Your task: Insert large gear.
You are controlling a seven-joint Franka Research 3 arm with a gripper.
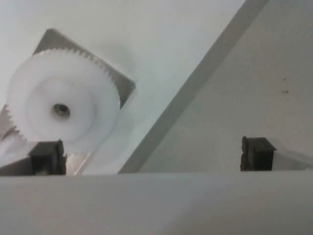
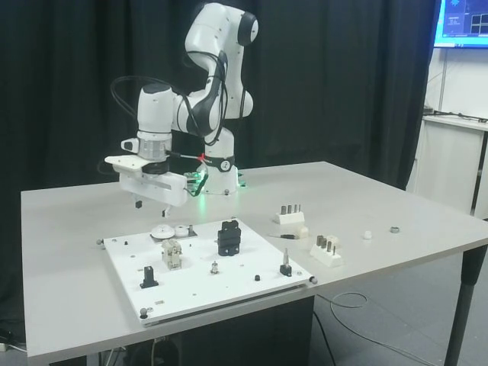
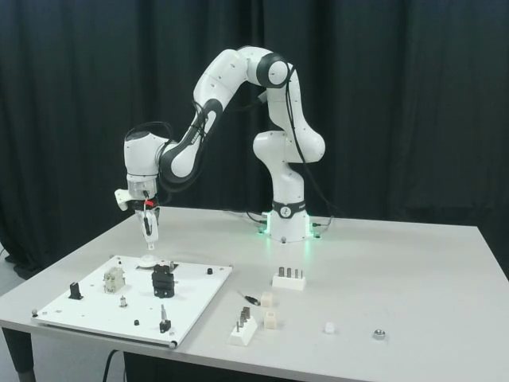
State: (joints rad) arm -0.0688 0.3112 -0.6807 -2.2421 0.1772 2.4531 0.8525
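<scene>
Large gear [image 1: 63, 100]: one, seated on white board [image 2: 229, 274] | fingers [image 1: 151, 154]: two, spread wide (empty), above it

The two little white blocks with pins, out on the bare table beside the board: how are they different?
The farther pin block stands nearer the robot's base; the nearer pin block sits closer to the table's front edge. In the second room view the farther block faces the camera squarely, its pins in a row, while the nearer one is turned at an angle. Both are white, hold upright grey pins, and rest on the grey table, off the white board.
</scene>
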